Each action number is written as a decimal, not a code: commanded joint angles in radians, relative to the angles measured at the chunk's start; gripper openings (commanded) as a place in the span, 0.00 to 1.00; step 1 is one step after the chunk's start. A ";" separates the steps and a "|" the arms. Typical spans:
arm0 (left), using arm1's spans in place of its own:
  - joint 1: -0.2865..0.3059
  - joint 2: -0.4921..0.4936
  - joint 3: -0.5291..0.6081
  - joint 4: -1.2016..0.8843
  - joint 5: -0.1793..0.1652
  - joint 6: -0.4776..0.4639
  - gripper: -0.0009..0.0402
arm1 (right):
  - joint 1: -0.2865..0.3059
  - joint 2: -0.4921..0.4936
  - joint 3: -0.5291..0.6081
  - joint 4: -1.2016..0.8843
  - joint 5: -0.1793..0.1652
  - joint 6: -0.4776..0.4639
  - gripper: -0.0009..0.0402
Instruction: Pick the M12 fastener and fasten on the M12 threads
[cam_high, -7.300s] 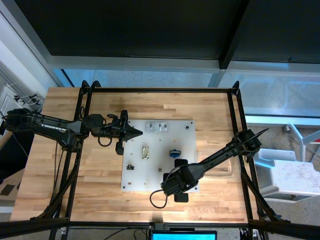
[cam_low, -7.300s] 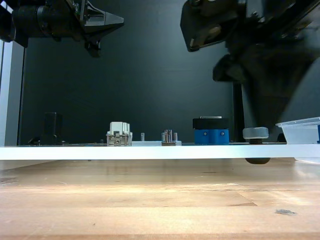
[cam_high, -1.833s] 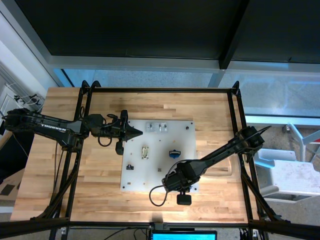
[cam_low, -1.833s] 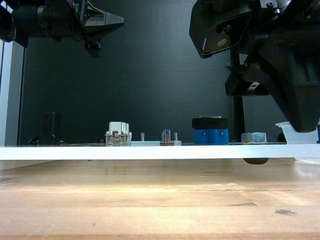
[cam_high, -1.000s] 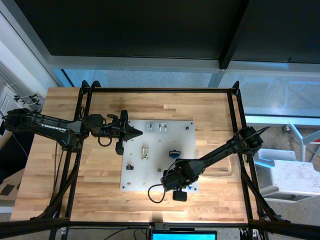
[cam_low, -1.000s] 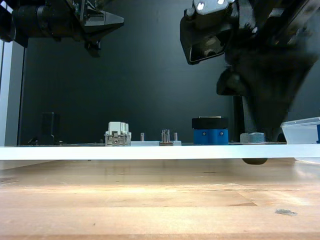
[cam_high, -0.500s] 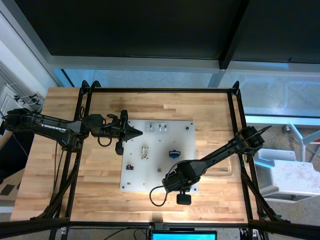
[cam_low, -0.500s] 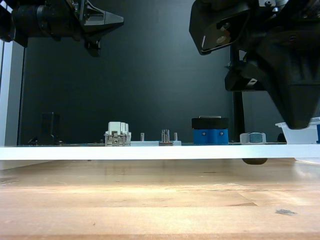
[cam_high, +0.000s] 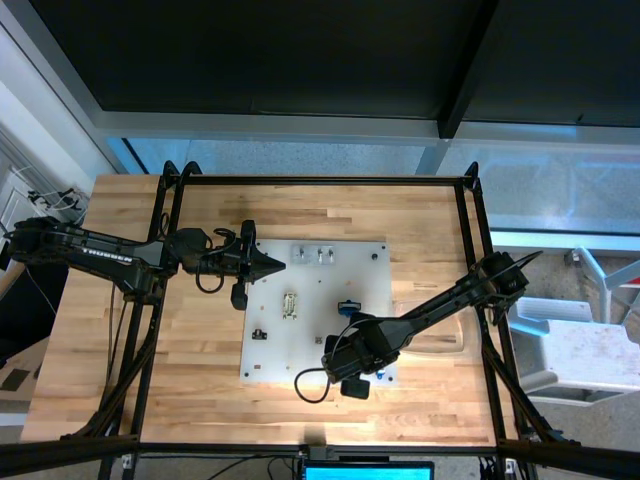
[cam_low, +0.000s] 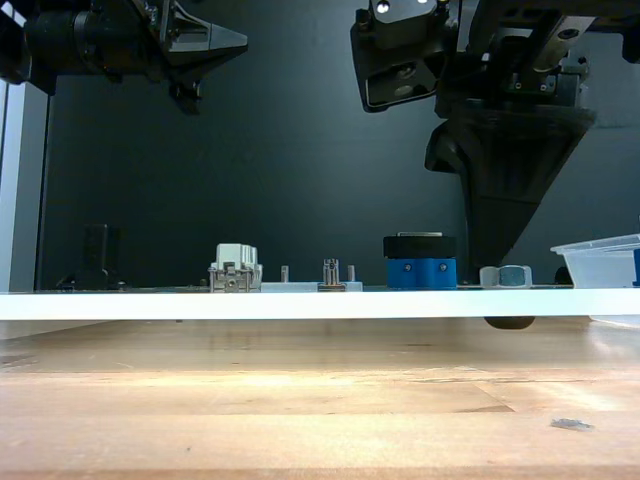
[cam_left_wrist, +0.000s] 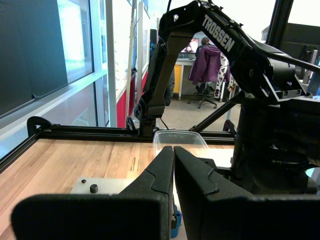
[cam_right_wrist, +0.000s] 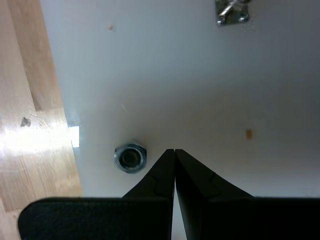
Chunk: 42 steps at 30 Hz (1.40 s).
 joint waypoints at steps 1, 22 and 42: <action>0.000 0.000 0.000 0.000 0.000 0.000 0.02 | 0.001 0.002 -0.004 0.005 -0.011 0.002 0.02; 0.000 0.000 0.000 0.000 0.000 0.000 0.02 | 0.003 0.002 -0.004 -0.003 -0.138 -0.017 0.02; 0.000 0.000 0.000 0.000 0.000 0.000 0.02 | 0.005 -0.080 -0.004 -0.011 -0.134 -0.017 0.02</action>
